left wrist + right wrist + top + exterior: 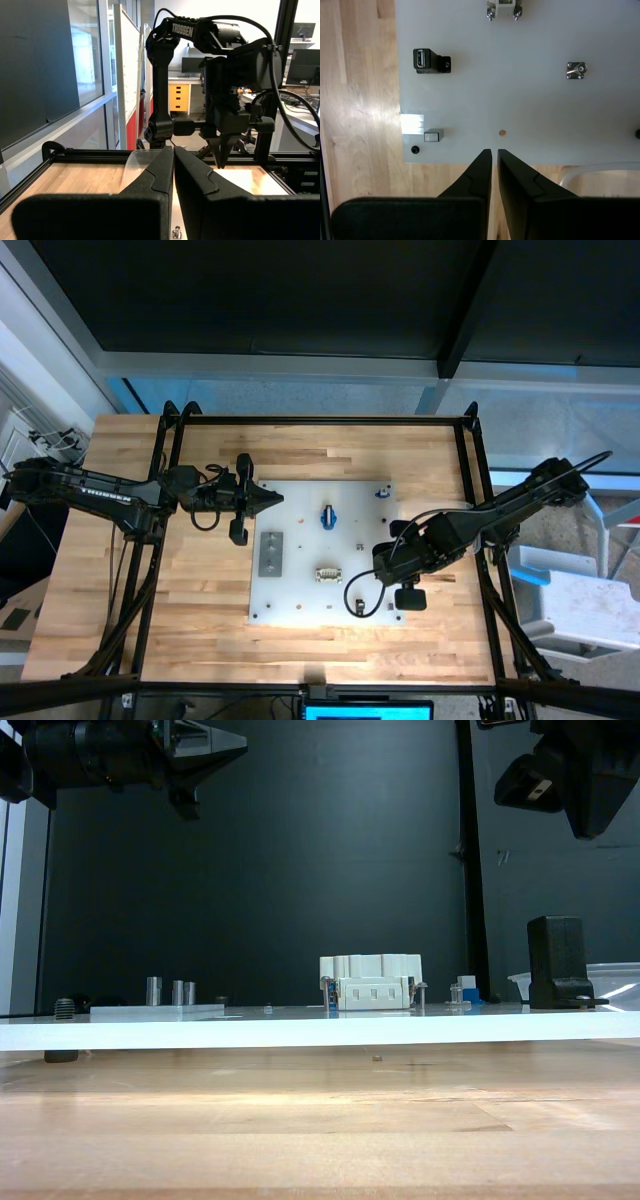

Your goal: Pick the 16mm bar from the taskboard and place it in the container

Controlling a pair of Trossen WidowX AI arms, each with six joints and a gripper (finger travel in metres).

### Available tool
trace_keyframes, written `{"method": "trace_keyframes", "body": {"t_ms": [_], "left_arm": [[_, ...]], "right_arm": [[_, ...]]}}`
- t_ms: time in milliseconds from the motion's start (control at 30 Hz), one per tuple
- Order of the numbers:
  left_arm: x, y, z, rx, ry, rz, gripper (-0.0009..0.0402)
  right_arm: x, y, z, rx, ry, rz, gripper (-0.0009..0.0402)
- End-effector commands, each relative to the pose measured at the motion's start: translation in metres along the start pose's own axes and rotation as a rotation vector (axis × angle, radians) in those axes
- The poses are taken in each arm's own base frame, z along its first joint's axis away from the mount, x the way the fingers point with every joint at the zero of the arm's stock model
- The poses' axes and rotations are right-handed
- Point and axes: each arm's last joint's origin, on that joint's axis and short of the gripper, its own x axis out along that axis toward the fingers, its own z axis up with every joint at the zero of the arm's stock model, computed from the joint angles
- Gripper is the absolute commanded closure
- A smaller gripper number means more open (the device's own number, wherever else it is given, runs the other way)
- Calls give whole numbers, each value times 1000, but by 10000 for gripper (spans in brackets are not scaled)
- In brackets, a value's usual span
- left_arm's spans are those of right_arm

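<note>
- Robot arms, two, black, reach in over a white board (300, 602) on a wooden counter (200, 590).
- Left gripper (274, 498) hangs high above the board's far left corner. Its fingers (195, 175) are pressed almost together and hold nothing.
- Right gripper (494, 152) points straight down above the board's right edge. Its fingers are a thin slit apart and empty.
- Three short metal bars (177, 991) stand upright in the grey block (271, 552), below the left fingers and nearer the viewer, well apart from the right fingers. Which bar is the 16mm one I cannot tell.
- Clear container (600, 169) sits on the counter just beside the right fingers, off the board's edge.
- Progress, as I judge it: nothing is done yet. No bar is gripped, so picking, carrying and placing are all left to do.
- Readable writing: "TROSSEN" in white on the left arm (105, 497) and on the right arm (189, 30).
</note>
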Motion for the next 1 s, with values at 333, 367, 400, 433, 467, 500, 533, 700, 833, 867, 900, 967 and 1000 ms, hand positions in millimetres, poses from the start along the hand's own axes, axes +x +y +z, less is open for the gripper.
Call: {"method": "trace_keyframes", "body": {"t_ms": [333, 367, 400, 433, 467, 500, 533, 700, 833, 867, 900, 967, 1000], "left_arm": [[0, 0, 0, 0, 0, 0, 393], [0, 0, 0, 0, 0, 0, 393], [0, 0, 0, 0, 0, 0, 393], [0, 0, 0, 0, 0, 0, 393], [0, 0, 0, 0, 0, 0, 393], [0, 0, 0, 0, 0, 0, 393], [0, 0, 0, 0, 0, 0, 393], [0, 0, 0, 0, 0, 0, 393], [0, 0, 0, 0, 0, 0, 393], [0, 0, 0, 0, 0, 0, 393], [0, 0, 0, 0, 0, 0, 393], [0, 0, 0, 0, 0, 0, 393], [0, 0, 0, 0, 0, 0, 393]], "right_arm": [[13, 23, -1, -8, 47, -5, 283], [15, 24, -1, -8, 54, -8, 273], [16, 25, -1, -9, 58, -10, 263], [18, 27, -2, -9, 62, -10, 254], [20, 29, -1, -6, 69, -14, 243], [21, 29, -1, -8, 72, -16, 233], [23, 31, -2, -8, 76, -17, 223], [30, 36, 0, -4, 72, -12, 172], [33, 38, 1, 6, 71, -12, 146], [35, 38, 2, 9, 76, -15, 142], [36, 39, 2, 9, 80, -17, 139], [39, 39, 1, 9, 85, -19, 136], [41, 40, 1, 7, 92, -24, 136]]}}
